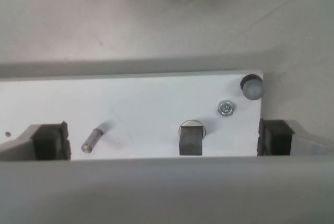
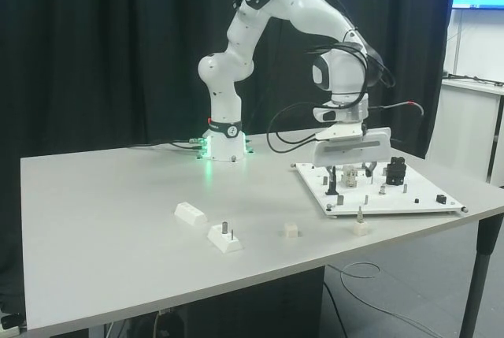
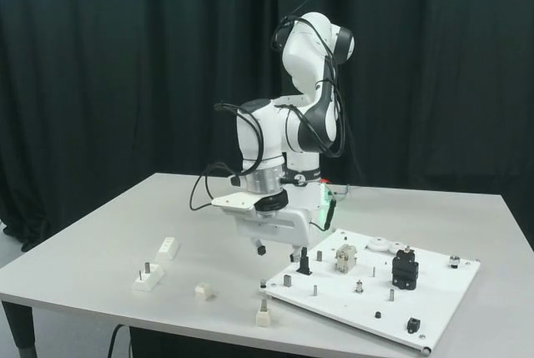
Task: Pick round peg 3.
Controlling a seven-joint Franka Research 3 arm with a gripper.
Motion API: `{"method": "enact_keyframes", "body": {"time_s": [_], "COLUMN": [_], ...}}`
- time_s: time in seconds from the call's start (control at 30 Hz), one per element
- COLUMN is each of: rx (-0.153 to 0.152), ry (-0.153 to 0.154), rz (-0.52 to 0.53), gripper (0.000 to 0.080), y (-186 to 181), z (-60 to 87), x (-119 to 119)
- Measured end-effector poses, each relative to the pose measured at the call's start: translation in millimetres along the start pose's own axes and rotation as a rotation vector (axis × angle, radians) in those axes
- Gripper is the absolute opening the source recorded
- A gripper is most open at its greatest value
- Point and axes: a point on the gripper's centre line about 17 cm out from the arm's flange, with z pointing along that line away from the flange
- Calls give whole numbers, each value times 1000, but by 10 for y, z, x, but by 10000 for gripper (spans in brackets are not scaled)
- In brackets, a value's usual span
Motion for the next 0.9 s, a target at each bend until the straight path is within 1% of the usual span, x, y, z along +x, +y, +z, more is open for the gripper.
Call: {"method": "enact_keyframes", "body": {"time_s": [0.27,0.6,0.77,0.9], "rx": [5,8,4,-3], "ry": [5,12,18,26], "rz": [-12,-17,-32,-70], "gripper": [800,800,800,800], "y": [-47,-72,-36,42], "z": [-72,-109,-134,-168], "x": [41,69,103,156]}}
